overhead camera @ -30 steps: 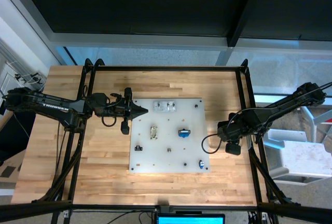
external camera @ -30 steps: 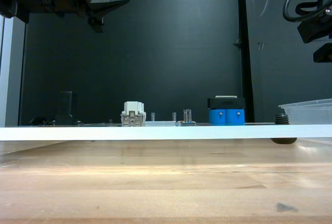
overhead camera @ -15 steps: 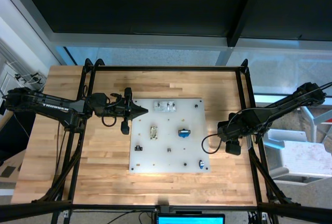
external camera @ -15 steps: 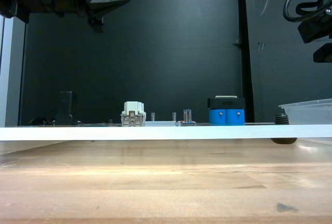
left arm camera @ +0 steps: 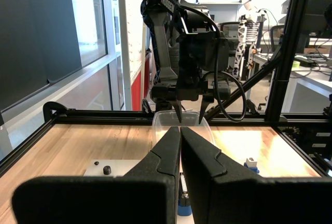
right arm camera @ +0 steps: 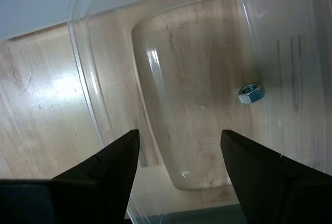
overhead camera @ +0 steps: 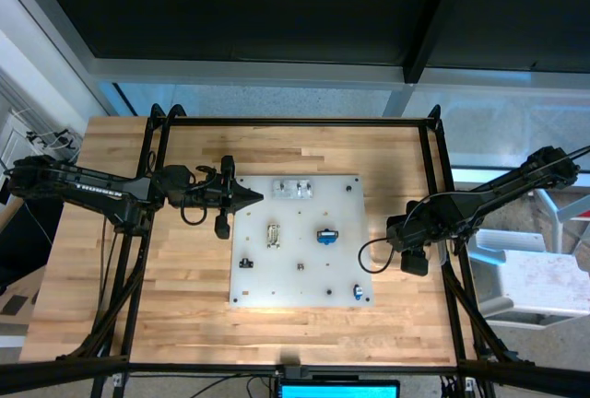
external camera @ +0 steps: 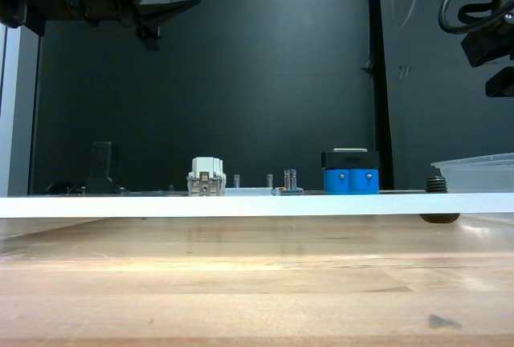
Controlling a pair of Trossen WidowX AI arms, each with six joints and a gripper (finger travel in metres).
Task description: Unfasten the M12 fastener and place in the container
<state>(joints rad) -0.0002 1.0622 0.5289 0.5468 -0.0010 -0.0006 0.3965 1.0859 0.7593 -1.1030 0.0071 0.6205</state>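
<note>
right gripper (right arm camera: 178, 135) hovers over the clear tray (right arm camera: 83, 81) at the right edge of the table (overhead camera: 184, 324), jaws spread and empty, since the silver nut (right arm camera: 251, 93) lies inside. left gripper (overhead camera: 251, 197) hangs parked near the left edge, jaws together.

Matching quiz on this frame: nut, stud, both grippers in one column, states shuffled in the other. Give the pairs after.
1. M12 nut
2. stud
3. left gripper
4. right gripper

A. open, above the container
B. bare, ribs showing
C. lying in the container
D. shut, raised over the white board near its left edge

Pairs: 1-C, 2-B, 3-D, 4-A
</note>
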